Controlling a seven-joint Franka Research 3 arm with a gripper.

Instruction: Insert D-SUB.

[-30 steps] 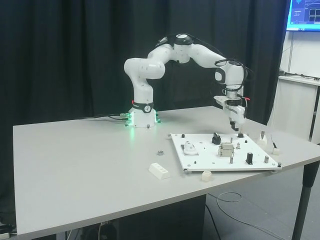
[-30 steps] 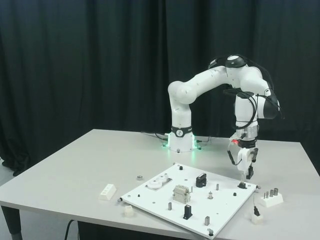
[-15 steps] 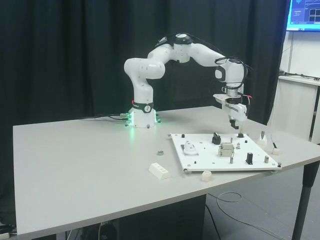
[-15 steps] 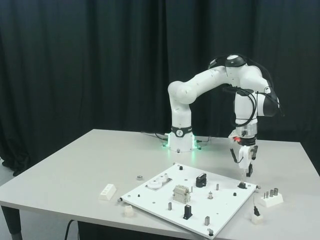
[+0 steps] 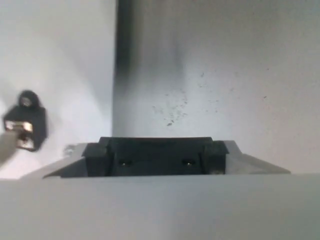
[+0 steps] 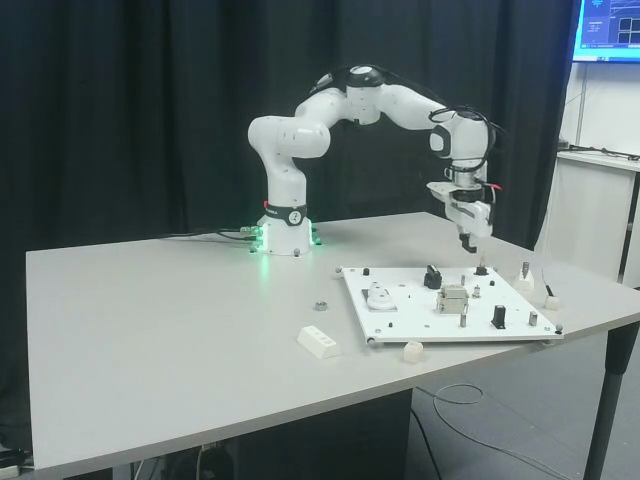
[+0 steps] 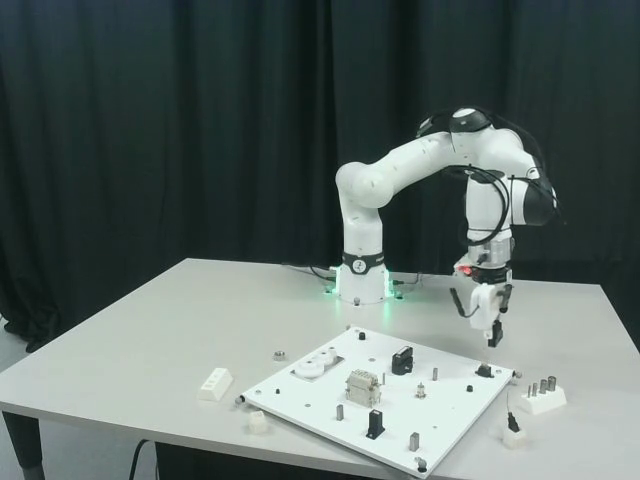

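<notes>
My gripper (image 7: 494,340) grips a black plug (image 5: 155,156), hanging above the white board's (image 7: 330,394) far corner, nothing blocking.

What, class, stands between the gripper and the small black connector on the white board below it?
Nothing visible does. The gripper hangs in open air above the small black connector near the far edge of the white board; no other part rises into that gap.

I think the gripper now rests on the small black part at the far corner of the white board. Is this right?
Not quite. The gripper does not rest on the small black part; it hangs in the air above it, with a clear gap, as the second room view shows. The part does sit at the far corner of the white board.
</notes>
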